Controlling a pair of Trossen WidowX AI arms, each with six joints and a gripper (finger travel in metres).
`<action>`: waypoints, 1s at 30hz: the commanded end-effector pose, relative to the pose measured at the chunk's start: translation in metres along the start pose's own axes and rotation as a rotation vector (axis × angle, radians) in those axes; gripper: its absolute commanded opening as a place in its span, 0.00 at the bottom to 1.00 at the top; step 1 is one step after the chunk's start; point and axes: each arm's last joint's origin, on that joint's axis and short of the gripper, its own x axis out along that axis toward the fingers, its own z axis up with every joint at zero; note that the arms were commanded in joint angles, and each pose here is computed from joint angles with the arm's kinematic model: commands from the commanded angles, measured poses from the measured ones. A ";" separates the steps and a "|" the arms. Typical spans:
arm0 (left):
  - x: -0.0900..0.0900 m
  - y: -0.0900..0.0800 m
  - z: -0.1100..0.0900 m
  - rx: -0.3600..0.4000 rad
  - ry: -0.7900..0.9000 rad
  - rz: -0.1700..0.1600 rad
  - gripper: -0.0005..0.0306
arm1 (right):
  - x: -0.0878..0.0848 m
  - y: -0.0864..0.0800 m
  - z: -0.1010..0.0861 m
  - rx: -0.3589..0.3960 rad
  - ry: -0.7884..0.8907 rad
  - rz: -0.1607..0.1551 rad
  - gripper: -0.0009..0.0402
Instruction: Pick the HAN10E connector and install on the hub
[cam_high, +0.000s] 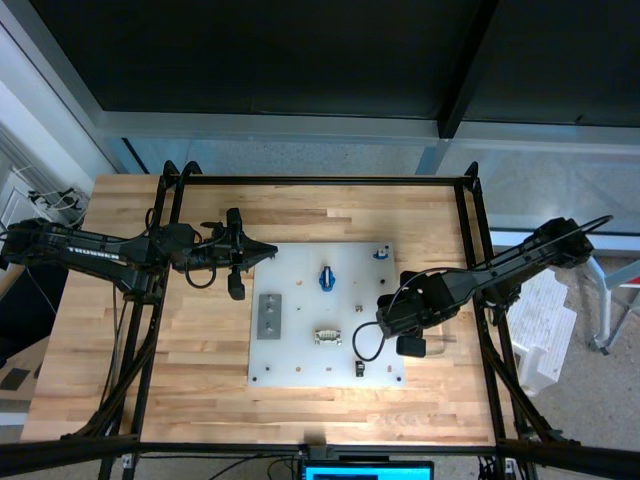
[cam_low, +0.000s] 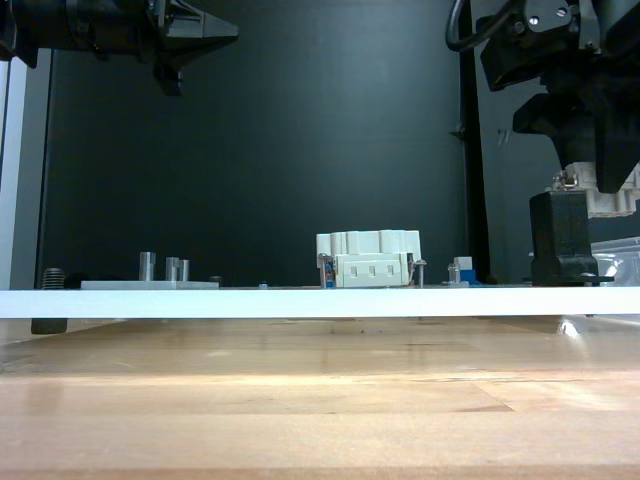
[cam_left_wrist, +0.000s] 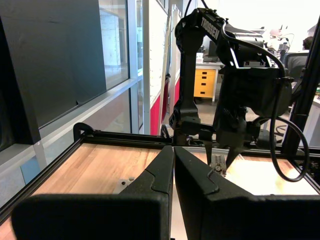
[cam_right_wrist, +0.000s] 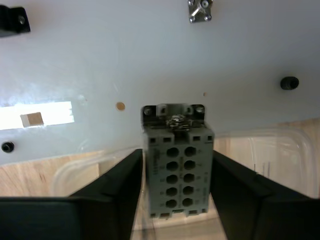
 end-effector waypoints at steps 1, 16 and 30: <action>0.000 0.000 0.000 0.000 0.000 0.000 0.02 | 0.001 0.004 0.009 0.003 0.005 0.003 0.63; 0.000 0.000 0.000 0.000 0.000 0.000 0.02 | 0.009 0.021 0.074 0.038 -0.022 -0.029 0.82; 0.000 0.000 0.000 0.000 0.000 0.000 0.02 | 0.019 0.034 0.111 0.057 -0.043 -0.022 0.77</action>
